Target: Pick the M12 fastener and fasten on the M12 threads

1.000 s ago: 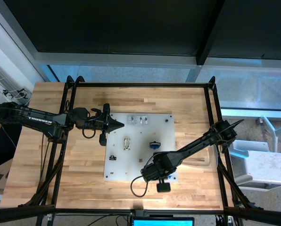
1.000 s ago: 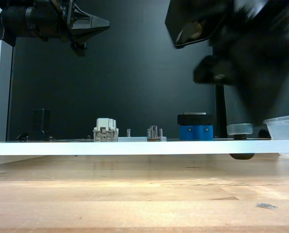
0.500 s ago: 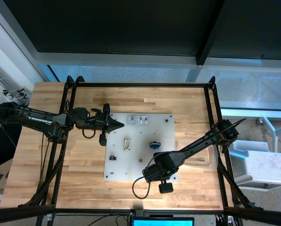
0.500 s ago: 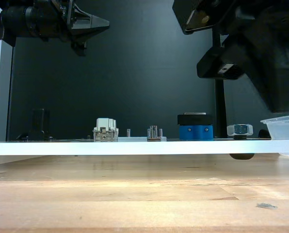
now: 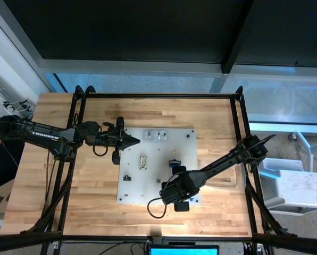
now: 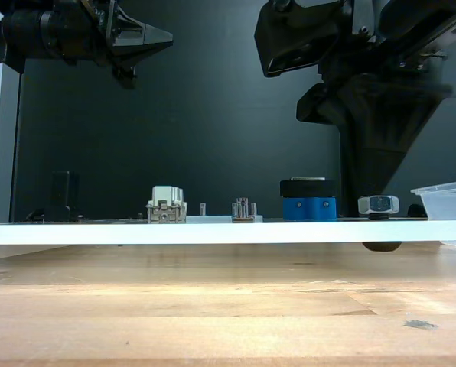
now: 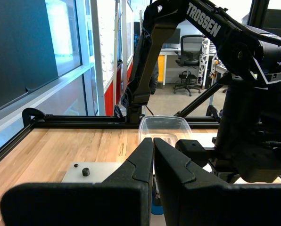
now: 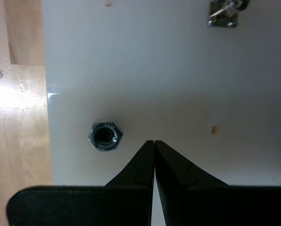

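M12 nut (image 8: 105,136) is on its black stud (image 6: 378,216) on the white board (image 8: 131,70); the low view shows it sitting on top. It's just beside the right gripper (image 8: 153,141) tips, not touching. Right gripper is fully closed, fingertips pressed together, holding nothing, pointing down at the board. Clear tray (image 6: 446,197) is on the nut's far side from that gripper. Left gripper (image 5: 133,141) is also closed and empty, raised over the board's far-left corner above the worktop (image 5: 94,186), well apart from the right gripper.
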Action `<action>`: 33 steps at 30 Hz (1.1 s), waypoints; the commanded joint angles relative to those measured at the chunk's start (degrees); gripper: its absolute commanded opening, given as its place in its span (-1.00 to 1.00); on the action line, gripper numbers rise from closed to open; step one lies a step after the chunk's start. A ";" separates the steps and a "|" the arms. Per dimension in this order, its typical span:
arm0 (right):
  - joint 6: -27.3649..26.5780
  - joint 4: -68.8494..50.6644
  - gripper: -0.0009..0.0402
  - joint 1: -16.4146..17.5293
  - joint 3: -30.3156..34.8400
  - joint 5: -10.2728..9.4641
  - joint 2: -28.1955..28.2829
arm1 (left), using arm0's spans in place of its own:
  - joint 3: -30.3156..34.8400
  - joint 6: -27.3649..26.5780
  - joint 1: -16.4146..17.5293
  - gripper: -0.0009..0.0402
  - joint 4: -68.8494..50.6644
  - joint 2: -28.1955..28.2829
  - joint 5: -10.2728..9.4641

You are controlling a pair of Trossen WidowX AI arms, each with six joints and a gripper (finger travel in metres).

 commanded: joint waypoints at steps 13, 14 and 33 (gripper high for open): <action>-5.22 0.61 -0.96 0.24 0.00 -23.74 -0.79 | 0.02 0.02 0.02 -0.96 0.07 0.02 0.00; -5.16 0.39 -0.96 0.22 0.00 -22.93 -0.79 | 0.02 0.02 0.00 -0.96 0.04 0.02 0.00; 1.31 0.00 -0.96 0.11 -0.17 -0.72 -1.62 | 0.02 0.02 0.00 -0.96 0.02 0.02 0.00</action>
